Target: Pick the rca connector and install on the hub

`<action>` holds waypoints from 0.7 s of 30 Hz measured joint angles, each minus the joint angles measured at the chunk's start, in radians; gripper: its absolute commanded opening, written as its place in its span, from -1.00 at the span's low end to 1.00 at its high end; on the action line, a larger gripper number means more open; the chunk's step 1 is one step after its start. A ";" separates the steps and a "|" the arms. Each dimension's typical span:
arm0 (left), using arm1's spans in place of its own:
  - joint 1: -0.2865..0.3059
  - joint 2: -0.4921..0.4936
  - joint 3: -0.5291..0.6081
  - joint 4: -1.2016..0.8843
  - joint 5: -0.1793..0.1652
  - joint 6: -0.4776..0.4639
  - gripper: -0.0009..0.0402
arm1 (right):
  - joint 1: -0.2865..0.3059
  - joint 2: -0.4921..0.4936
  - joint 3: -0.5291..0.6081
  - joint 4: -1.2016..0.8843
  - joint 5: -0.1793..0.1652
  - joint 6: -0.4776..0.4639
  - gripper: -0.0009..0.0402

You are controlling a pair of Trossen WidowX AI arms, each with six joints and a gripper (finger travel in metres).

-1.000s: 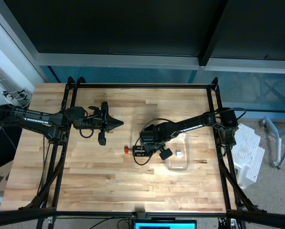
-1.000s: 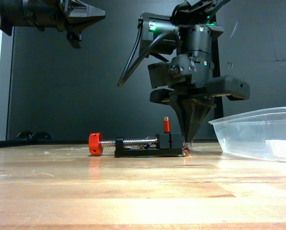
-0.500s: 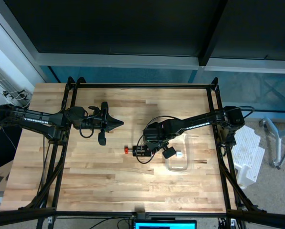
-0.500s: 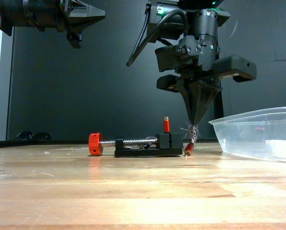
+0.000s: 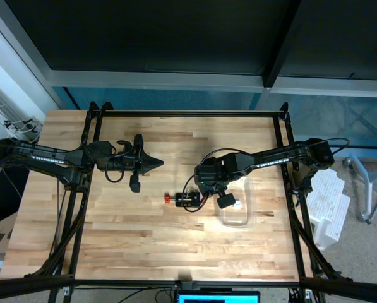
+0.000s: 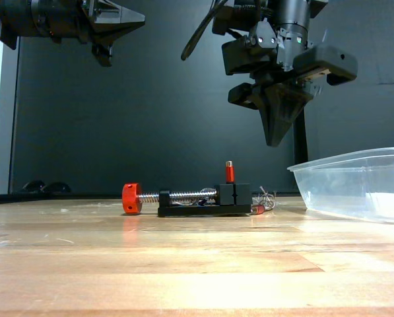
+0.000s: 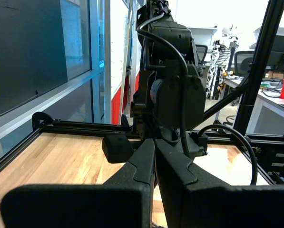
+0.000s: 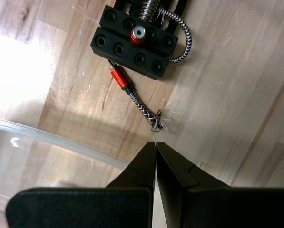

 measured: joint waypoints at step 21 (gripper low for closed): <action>0.000 0.000 0.000 0.000 0.000 0.000 -0.96 | 0.003 0.160 0.000 0.038 -0.023 -0.166 -0.07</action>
